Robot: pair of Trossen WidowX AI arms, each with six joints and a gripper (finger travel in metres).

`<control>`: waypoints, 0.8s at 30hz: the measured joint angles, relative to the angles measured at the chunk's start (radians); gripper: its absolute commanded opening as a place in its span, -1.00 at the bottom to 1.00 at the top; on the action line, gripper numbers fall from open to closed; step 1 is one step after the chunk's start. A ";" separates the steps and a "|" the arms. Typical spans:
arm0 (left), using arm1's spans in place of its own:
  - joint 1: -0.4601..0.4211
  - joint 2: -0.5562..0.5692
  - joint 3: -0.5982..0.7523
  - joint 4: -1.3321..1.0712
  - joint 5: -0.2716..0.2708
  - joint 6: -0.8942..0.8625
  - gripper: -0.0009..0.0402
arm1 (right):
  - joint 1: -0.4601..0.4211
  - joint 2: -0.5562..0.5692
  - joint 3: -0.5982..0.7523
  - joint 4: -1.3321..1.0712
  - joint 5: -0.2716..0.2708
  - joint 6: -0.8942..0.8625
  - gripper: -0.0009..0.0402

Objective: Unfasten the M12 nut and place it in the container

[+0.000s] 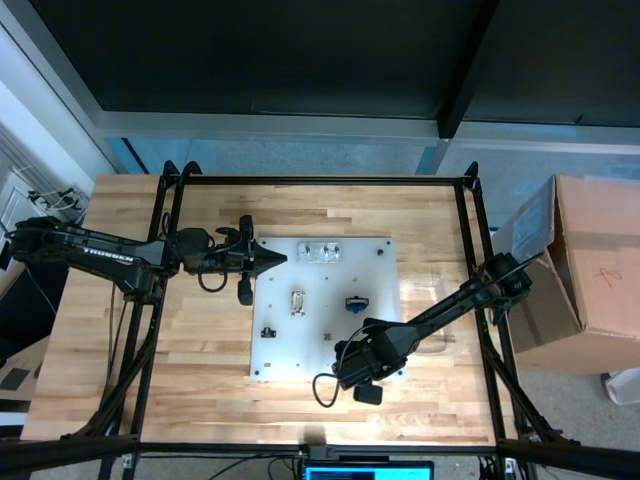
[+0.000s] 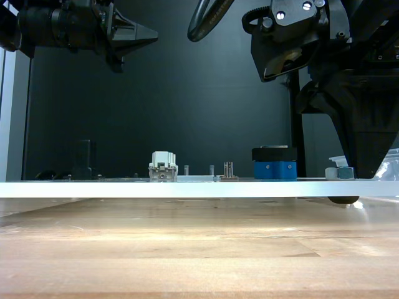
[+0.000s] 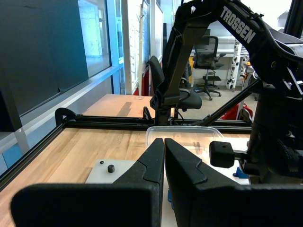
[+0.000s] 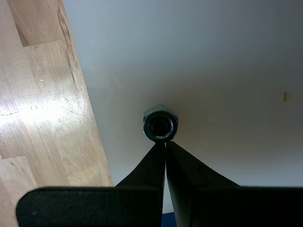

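The silver M12 nut [image 4: 161, 124] stands on the white board [image 4: 227, 61] near its near right edge, on its stud with no ribs showing. In the low view the nut [image 2: 340, 172] sits at board level. My right gripper [image 4: 165, 144] points down at the board, shut with nothing between its fingers, its tips just short of the nut's side. From above, the right gripper [image 1: 378, 362] hides the nut. The clear container [image 3: 182, 135] lies right of the board and I see no nut in it. My left gripper [image 1: 280, 258] hovers shut and empty over the board's far left edge.
A blue block [image 1: 356, 303], a white connector [image 1: 297, 303] and a silver post [image 2: 228, 170] stand mid-board. Black frame rails [image 1: 320, 180] ring the table. A cardboard box [image 1: 585, 270] sits off the right side.
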 measured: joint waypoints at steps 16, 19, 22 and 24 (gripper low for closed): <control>0.000 0.000 0.000 0.000 0.000 0.000 -0.96 | -0.002 -0.033 0.144 -0.177 -0.040 0.370 -0.77; 0.000 0.000 0.000 0.000 0.000 0.000 -0.96 | -0.004 -0.033 0.161 -0.183 -0.034 0.418 -0.60; 0.000 0.000 0.000 0.000 0.000 0.000 -0.96 | -0.009 -0.033 0.162 -0.184 -0.034 0.523 -0.41; 0.000 0.000 0.000 0.000 0.000 0.000 -0.96 | -0.011 -0.029 0.162 -0.184 -0.032 0.610 -0.29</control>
